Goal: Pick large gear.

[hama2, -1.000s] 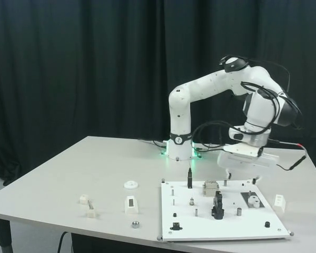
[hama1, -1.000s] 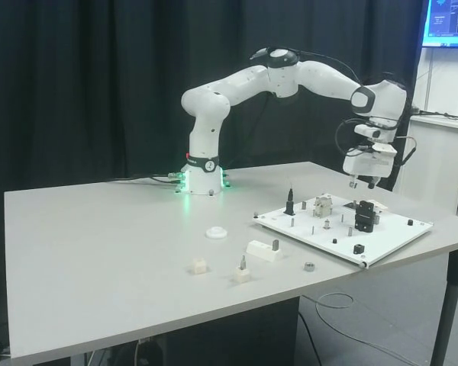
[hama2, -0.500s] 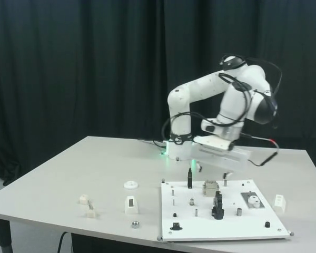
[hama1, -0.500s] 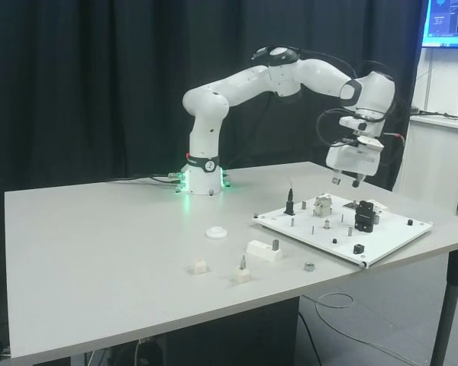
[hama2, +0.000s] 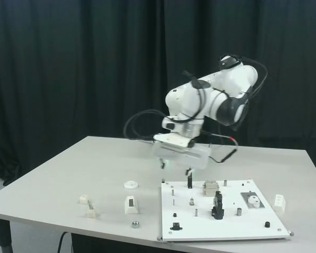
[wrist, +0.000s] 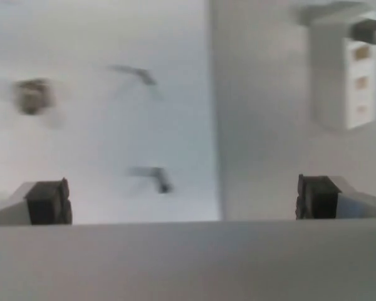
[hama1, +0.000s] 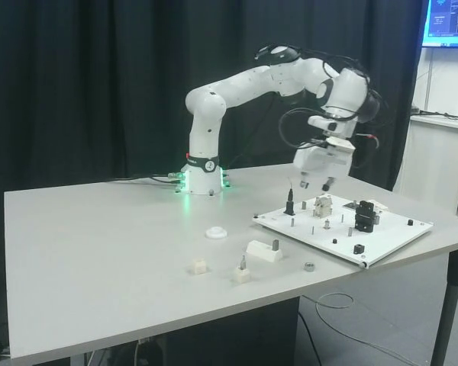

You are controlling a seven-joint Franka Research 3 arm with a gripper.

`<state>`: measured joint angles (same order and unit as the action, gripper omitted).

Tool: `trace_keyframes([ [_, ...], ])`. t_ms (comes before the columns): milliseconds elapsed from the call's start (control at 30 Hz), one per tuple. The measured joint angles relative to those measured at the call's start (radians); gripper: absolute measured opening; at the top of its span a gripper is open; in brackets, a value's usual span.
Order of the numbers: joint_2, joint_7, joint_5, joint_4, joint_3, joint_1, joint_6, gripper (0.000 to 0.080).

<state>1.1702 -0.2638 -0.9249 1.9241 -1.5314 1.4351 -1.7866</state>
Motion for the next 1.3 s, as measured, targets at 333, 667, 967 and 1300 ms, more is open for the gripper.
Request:
trace_keyframes([
  [333,0.004,0.176,-0.022,0.072,-0.003,-0.092,-0.049,0.08],
  [667,0.052,0.397,-0.124,0.162,-0.002,-0.183,-0.081,0.08],
  [967,0.098,0.537,-0.235,0.226,0.022,-0.248,-0.085,0.08],
  [1300,0.099,0.616,-0.3,0.285,0.054,-0.274,-0.089,0.08],
])
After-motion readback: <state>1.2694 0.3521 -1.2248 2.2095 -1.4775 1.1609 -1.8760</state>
